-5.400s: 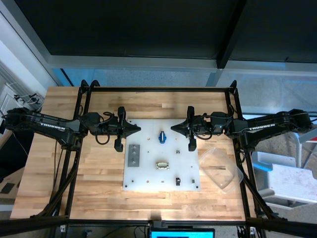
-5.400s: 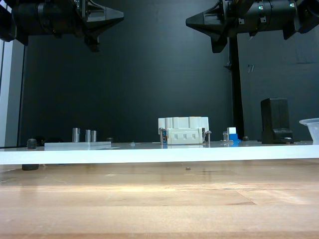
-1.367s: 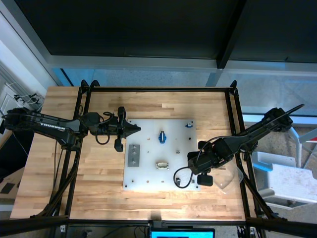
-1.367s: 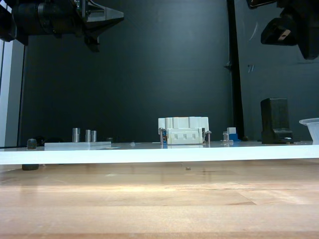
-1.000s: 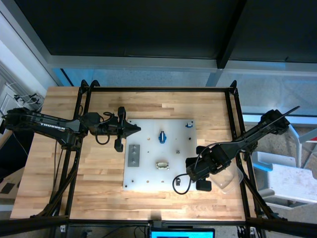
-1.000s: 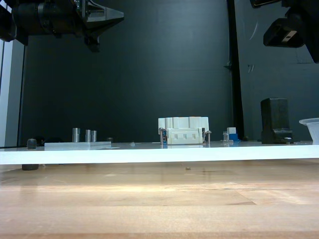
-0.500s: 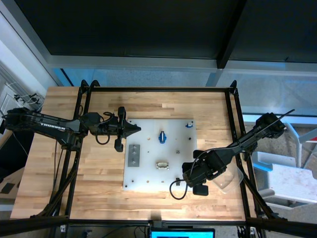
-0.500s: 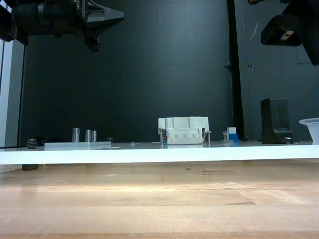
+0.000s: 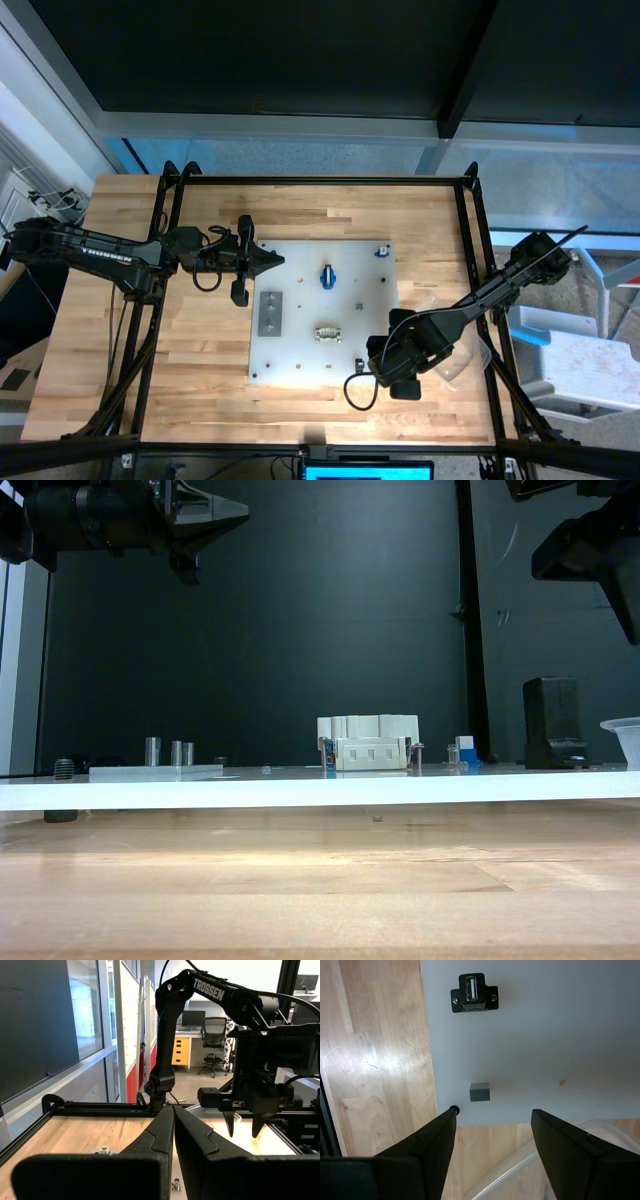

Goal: Pick the 16mm bar from the taskboard and place it in the container

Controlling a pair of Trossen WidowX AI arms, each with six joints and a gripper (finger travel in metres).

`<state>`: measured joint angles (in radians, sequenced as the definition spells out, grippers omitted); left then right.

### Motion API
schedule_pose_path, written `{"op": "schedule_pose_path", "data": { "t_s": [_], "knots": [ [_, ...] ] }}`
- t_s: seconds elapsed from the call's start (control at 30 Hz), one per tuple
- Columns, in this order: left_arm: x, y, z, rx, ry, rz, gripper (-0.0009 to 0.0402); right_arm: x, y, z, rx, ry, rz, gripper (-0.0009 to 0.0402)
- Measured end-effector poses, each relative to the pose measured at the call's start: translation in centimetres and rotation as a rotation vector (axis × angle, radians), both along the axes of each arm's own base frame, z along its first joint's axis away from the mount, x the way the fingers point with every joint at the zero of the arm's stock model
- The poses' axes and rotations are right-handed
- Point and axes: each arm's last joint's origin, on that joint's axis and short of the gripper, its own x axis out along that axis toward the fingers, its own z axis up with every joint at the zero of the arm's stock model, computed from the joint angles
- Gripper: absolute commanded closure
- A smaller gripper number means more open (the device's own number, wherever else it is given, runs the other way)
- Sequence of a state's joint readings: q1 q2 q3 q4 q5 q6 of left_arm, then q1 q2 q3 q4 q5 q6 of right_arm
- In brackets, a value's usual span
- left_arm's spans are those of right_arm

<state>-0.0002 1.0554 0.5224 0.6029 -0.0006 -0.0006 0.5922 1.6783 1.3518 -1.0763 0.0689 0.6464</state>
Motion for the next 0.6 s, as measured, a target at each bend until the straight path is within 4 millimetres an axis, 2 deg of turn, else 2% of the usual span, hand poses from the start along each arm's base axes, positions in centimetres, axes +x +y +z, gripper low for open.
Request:
{"op": "schedule_pose_path", "data": {
  "t_s": [0.6],
  "knots": [
    [0.0,0.0,0.0,0.000,0.000,0.000,0.0393,-0.3,0.3,-1.9,-0.021,-0.033,0.016,0.0161]
  ]
}}
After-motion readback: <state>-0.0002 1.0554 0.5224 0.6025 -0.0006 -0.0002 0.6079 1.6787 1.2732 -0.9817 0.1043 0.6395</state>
